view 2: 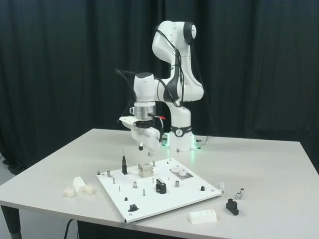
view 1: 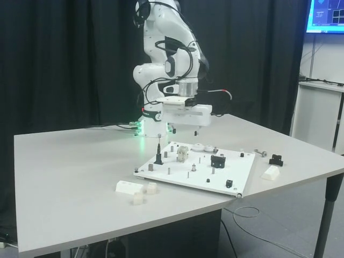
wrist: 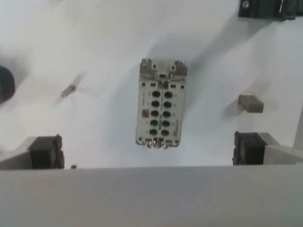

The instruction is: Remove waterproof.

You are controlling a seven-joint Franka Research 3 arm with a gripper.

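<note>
- A grey table (view 2: 279, 164) stands before black curtains (view 2: 60, 64); a white board (view 2: 192, 194) lies on it, studded with small pegs and black parts.
- Loose white blocks (view 2: 78, 183) rest on the table beside the board.
- The white arm (view 2: 174, 74) reaches over the board from its base.
- The waterproof connector (wrist: 161, 102), a grey rectangular block with two rows of dark sockets and metal clips at both ends, sits on the board.
- The gripper (wrist: 147, 150) hangs above the connector, its fingers spread wide and holding nothing.
</note>
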